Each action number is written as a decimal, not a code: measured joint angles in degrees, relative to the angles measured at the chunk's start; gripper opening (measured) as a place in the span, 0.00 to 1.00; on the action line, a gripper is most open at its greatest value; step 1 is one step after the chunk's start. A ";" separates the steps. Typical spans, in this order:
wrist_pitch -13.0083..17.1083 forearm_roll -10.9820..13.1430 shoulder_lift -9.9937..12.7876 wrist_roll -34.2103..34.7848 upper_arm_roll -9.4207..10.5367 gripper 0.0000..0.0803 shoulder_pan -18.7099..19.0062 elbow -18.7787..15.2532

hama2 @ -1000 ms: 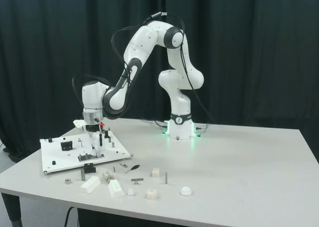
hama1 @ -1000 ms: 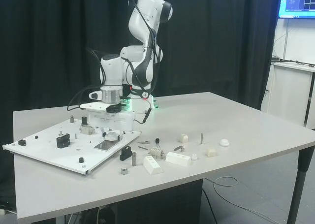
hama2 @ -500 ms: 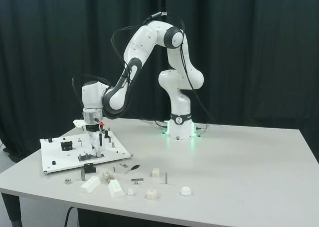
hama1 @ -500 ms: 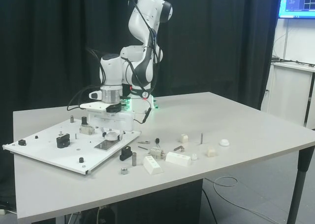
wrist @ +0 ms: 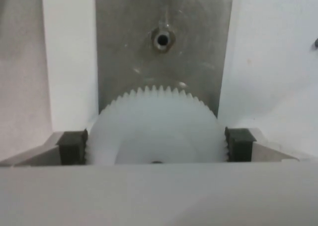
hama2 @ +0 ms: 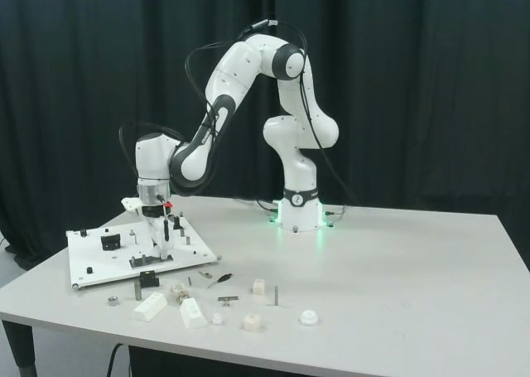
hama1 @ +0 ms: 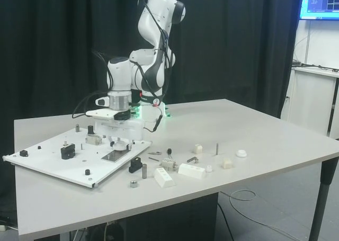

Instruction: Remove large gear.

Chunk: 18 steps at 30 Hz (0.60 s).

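Observation:
The large white gear (wrist: 156, 131) sits between my gripper's (wrist: 156, 147) two black pads (wrist: 72, 145), which press on its toothed rim from both sides. Below it lies a grey metal plate (wrist: 164, 62) with a small hole (wrist: 163, 38). In the first room view, the gripper (hama1: 121, 141) holds the gear (hama1: 121, 144) just above that plate (hama1: 112, 156) on the white board (hama1: 47, 159). The second room view shows the gripper (hama2: 162, 246) low over the board (hama2: 99, 265); the gear is too small to make out there.
Black parts (hama1: 67, 152) and pegs stand on the board. Loose on the table beside it are white blocks (hama1: 164, 177), a black block (hama1: 135, 165), a nut (hama1: 133, 184), a pin (hama1: 216, 148) and a white cap (hama1: 241, 153).
The wrist and gripper have risen slightly over the board, with the gear between the fingers. Everything else on the table is where it was.

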 joint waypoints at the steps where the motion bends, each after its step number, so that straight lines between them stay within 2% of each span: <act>1: -0.11 0.00 -0.11 0.00 -0.10 0.74 0.06 0.00; 9: -1.23 -0.62 -1.68 0.10 -1.17 0.74 0.89 1.06; 18: -4.47 -4.16 -3.81 2.77 -2.62 0.74 1.85 2.69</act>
